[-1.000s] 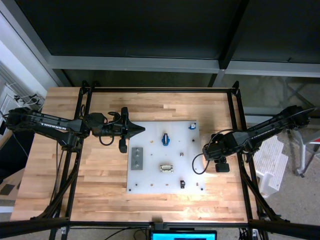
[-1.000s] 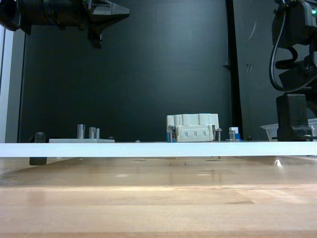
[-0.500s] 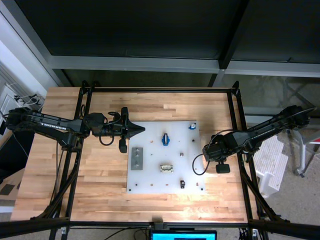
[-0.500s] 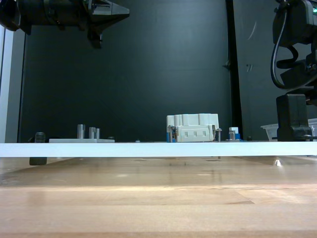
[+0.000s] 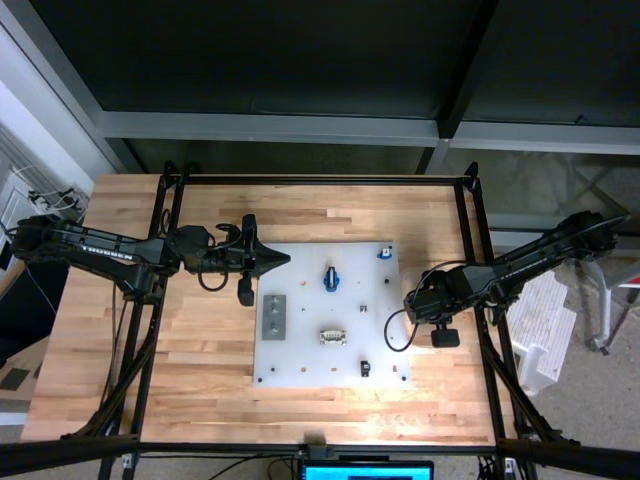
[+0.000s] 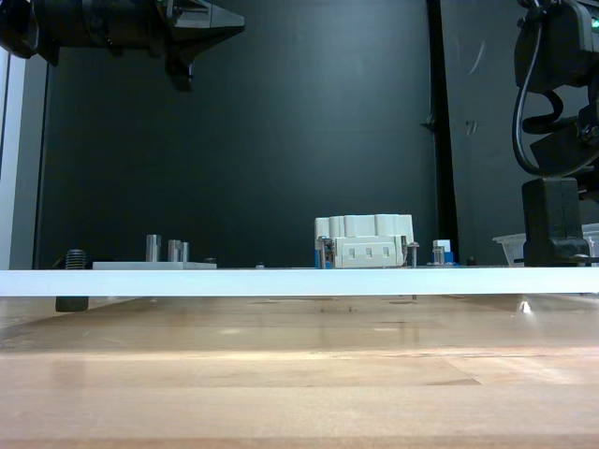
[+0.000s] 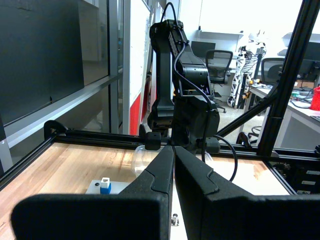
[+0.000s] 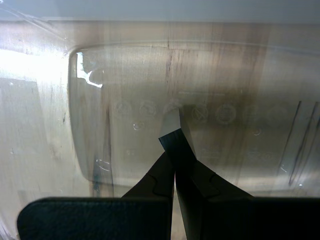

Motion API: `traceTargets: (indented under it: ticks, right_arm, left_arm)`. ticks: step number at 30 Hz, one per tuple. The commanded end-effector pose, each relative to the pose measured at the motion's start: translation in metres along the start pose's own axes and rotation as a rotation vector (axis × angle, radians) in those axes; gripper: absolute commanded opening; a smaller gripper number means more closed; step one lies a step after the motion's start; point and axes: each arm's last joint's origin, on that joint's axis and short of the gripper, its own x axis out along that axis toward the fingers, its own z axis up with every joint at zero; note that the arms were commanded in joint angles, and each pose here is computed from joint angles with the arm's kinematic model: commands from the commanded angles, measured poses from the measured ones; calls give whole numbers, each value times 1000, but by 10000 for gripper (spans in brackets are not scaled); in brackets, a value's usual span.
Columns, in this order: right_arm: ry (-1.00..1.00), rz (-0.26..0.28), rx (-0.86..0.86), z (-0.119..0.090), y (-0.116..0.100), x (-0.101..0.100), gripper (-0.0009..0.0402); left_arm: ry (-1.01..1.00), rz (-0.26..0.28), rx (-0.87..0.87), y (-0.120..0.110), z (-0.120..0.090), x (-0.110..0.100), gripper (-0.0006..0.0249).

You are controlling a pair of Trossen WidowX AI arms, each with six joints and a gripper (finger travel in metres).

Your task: Pick the 16mm bar and install on taskboard

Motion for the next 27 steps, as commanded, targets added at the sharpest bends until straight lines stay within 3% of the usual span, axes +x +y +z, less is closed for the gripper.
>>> traceTargets:
  ticks: [1,14,27]
  right_arm:
    - [7,-5,7,1,0,-4,0]
    - [28,-13,23,4,1,-27,0]
    - [21,-18,24,1,0,-73,0]
  left_arm:
    - [0,1,0,0,0,0,1]
    - [0,0,0,0,0,0,1]
    - [0,0,0,0,0,0,1]
